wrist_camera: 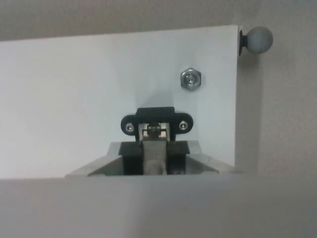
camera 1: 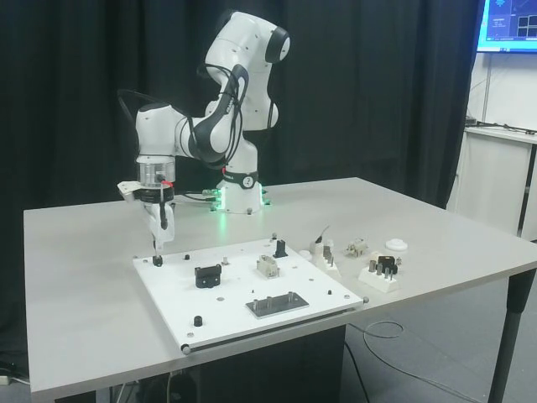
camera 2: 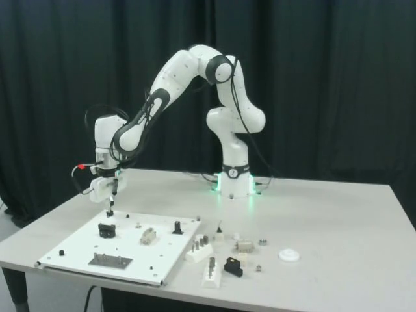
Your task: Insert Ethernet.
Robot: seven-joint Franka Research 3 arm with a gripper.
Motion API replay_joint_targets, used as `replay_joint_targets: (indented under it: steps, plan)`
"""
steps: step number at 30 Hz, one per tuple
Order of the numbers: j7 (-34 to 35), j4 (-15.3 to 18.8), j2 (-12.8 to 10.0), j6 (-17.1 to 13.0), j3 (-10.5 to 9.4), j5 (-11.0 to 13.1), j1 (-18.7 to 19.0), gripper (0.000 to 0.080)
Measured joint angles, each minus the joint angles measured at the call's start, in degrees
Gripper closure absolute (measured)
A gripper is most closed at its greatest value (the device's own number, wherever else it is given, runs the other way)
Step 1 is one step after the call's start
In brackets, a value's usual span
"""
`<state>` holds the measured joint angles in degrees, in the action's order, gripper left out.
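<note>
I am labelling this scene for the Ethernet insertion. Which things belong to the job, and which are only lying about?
Belongs to the job:
- gripper holding the grey Ethernet plug
- black screwed-down socket
- white flat board

Only lying about:
- grey hex nut
- grey ball-headed pin
- white round disc
- grey metal plate

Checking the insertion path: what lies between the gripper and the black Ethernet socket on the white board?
Only bare white board, in the first room view, between gripper and socket.
</note>
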<state>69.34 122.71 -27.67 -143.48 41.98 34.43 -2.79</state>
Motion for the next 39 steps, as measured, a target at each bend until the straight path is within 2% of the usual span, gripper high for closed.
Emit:
replay_joint_targets:
  steps: [39]
  plan:
    - [-0.78,-0.02,-0.29,-0.77,-0.32,0.12,0.01,0.0709]
